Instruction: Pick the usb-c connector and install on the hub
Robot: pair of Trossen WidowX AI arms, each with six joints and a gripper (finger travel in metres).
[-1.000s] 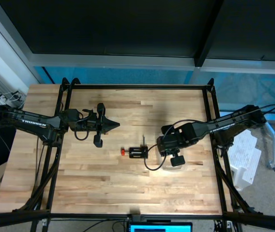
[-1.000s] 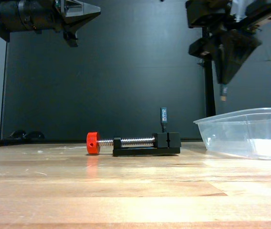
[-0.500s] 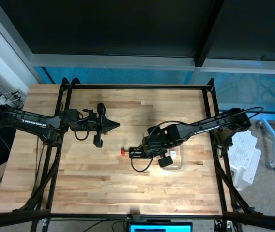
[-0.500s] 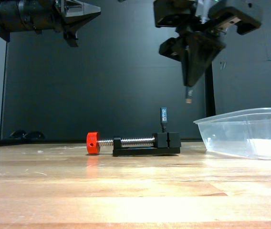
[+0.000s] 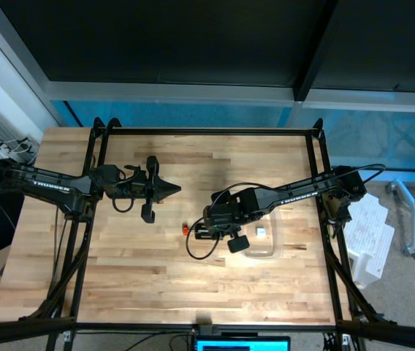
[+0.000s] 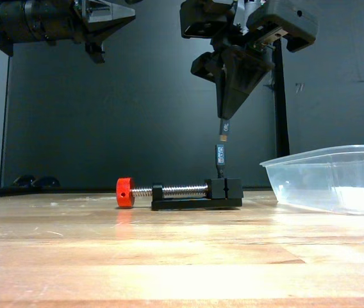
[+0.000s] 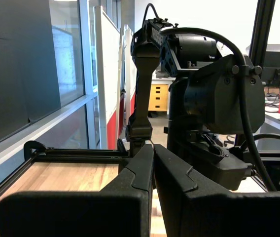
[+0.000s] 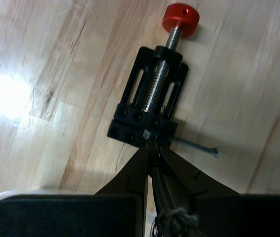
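The usb-c connector (image 6: 223, 132) is clamped plug-down in the right gripper (image 6: 225, 119), presumably for a straight descent, and is clear of its seat. Directly below the gripper, one hub (image 6: 220, 156) is held upright by one vise (image 6: 195, 191). The left gripper (image 5: 172, 189), fingers together and empty, is held well apart. One plastic tub (image 6: 336, 179) is present.

The only readable text is white "TROSSEN" lettering along the left arm (image 5: 47, 186).
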